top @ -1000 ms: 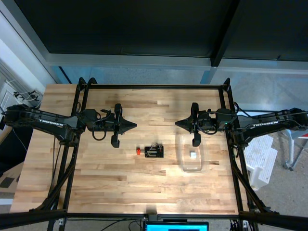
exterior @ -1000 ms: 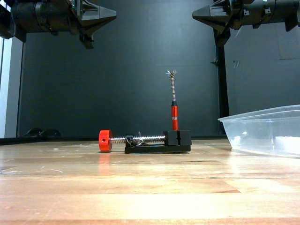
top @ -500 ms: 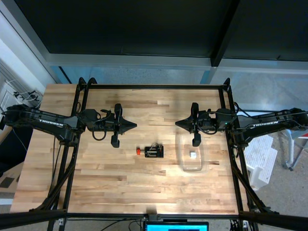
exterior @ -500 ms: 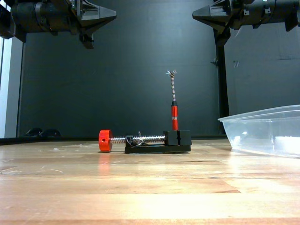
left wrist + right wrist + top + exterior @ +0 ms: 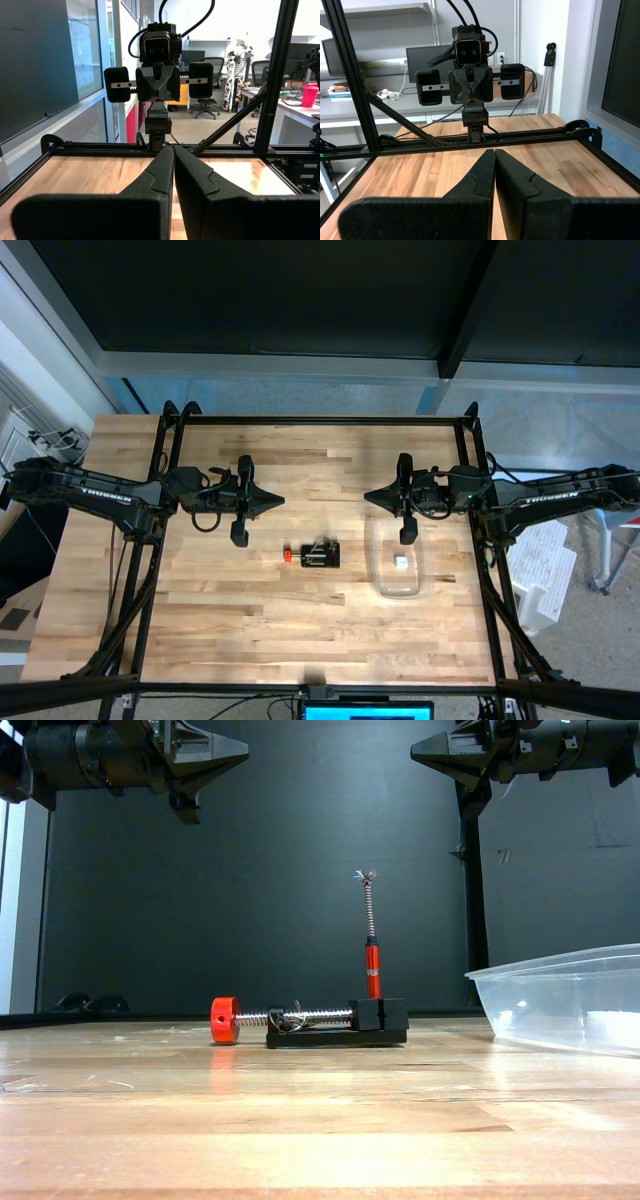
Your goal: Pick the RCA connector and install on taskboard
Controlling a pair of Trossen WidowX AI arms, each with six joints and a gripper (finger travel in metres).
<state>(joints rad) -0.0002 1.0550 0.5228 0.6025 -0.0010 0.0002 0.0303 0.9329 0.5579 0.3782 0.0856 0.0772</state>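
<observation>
The connector (image 5: 372,970) stands upright on the vise (image 5: 380,1017) with its cable (image 5: 369,910) rising straight above and nothing holding it, so the install is judged done. The left gripper (image 5: 275,502) hangs high to the left of the vise and the right gripper (image 5: 372,497) high to its right, both with fingers pressed together and empty. The next move calls at most for a seating check, not a grasp. The tray (image 5: 560,1000) with the white block (image 5: 400,562) sits right of the vise, apart from it. Nothing appears to obstruct the vise.
</observation>
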